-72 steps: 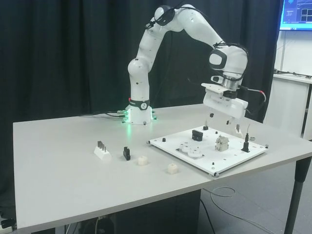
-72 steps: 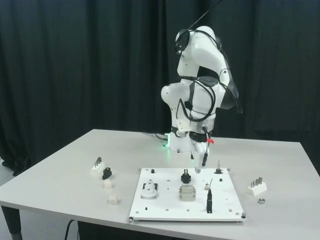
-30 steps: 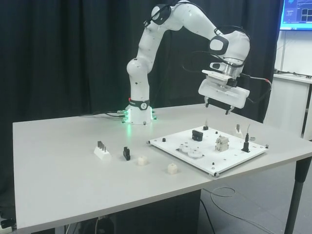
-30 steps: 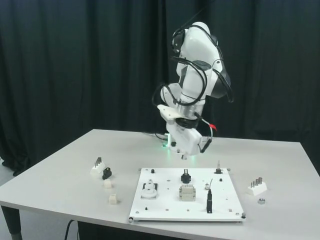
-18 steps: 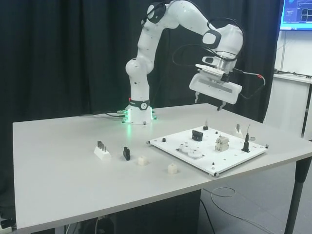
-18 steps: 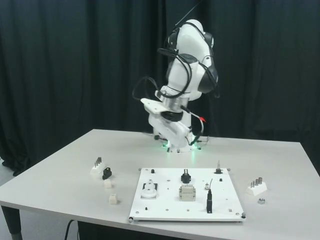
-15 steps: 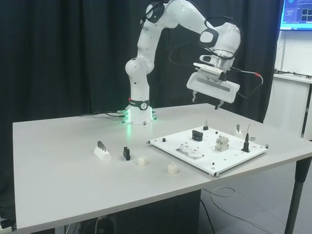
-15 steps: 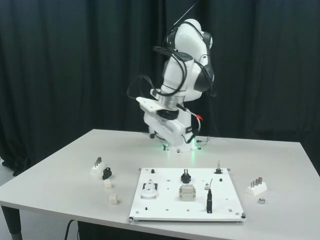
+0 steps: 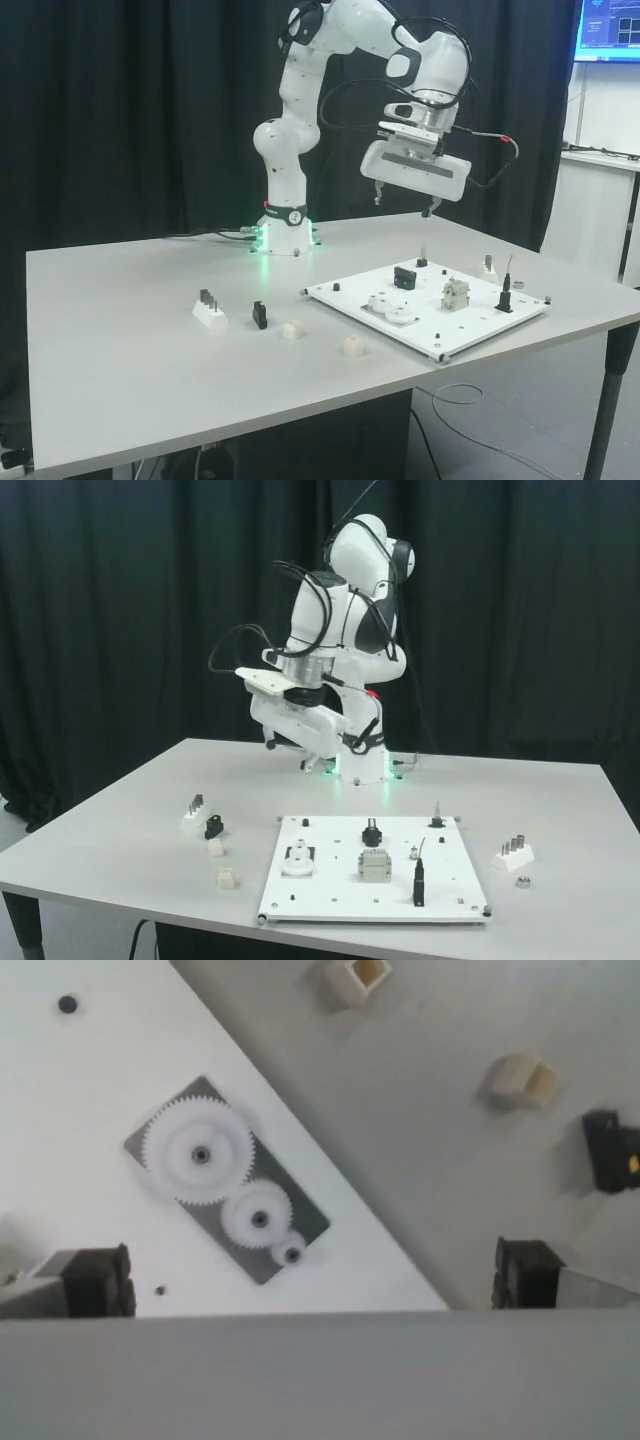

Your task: Pick D-SUB.

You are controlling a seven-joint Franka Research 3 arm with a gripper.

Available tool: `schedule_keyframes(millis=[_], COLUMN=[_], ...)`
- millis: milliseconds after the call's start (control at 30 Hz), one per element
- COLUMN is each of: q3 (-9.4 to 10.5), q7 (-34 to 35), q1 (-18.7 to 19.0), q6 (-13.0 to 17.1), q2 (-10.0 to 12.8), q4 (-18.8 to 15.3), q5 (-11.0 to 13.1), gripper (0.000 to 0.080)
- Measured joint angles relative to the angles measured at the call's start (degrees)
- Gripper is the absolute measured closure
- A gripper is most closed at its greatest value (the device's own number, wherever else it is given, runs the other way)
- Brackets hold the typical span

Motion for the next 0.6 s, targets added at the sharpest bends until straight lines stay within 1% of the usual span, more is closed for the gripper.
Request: schedule_keyframes(millis=[300, 433, 600], q3=[2.73, 3.25, 3.41], q7=[-8.07, -11.05, -15.02], q1=[-3.96, -5.51, -7.61], q6=[0.83, 0.84, 0.83], q2=[-0.08, 0.07, 0.32], q4=[0.00, -0.06, -0.56], q5=[0.03, -0.13, -0.63], gripper=[0.0003, 0.0003, 0.0003])
